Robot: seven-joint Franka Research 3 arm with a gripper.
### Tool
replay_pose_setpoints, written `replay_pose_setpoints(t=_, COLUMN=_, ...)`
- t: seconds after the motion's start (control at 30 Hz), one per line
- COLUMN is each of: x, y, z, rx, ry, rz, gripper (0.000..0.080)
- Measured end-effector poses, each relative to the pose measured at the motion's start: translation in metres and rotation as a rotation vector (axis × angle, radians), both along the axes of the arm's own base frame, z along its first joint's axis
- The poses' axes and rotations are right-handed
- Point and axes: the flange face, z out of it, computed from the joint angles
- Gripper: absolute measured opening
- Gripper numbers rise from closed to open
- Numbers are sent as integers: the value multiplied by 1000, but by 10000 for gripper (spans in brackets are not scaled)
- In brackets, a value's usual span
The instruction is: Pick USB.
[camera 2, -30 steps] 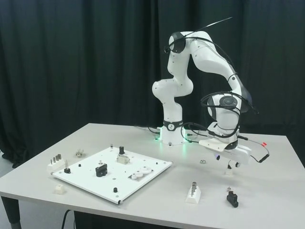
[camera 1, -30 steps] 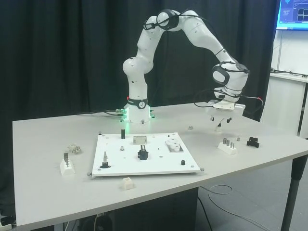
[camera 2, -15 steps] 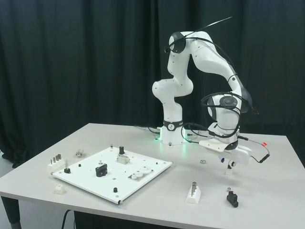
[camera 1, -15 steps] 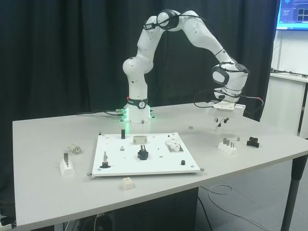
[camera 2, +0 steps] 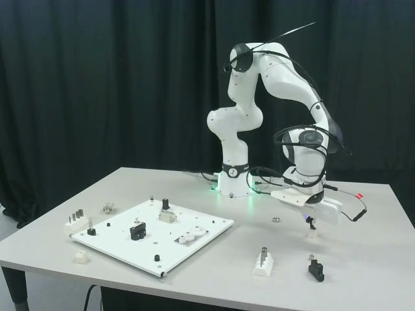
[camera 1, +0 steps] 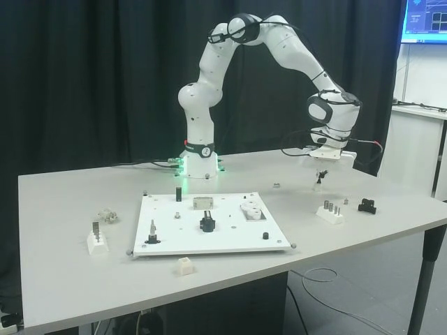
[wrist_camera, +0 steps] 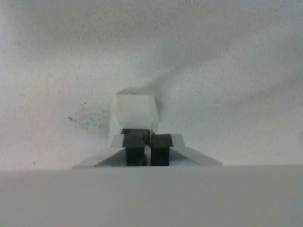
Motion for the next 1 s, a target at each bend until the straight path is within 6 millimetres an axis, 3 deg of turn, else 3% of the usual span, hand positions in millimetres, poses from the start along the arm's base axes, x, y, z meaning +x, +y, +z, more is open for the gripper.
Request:
replay_pose_setpoints(t=0.03, x=0, y=0, z=0, rx=0, ry=0, rz=0, gripper=25)
replay_pose_setpoints(t=0.47, x=0, y=2, z=10, rx=9, ry=-8, rz=2, gripper=25)
replay_pose_setpoints(t=1.0, x=6, y=-7, z=59, rx=29, ry=-33, rz=-21, gripper=25)
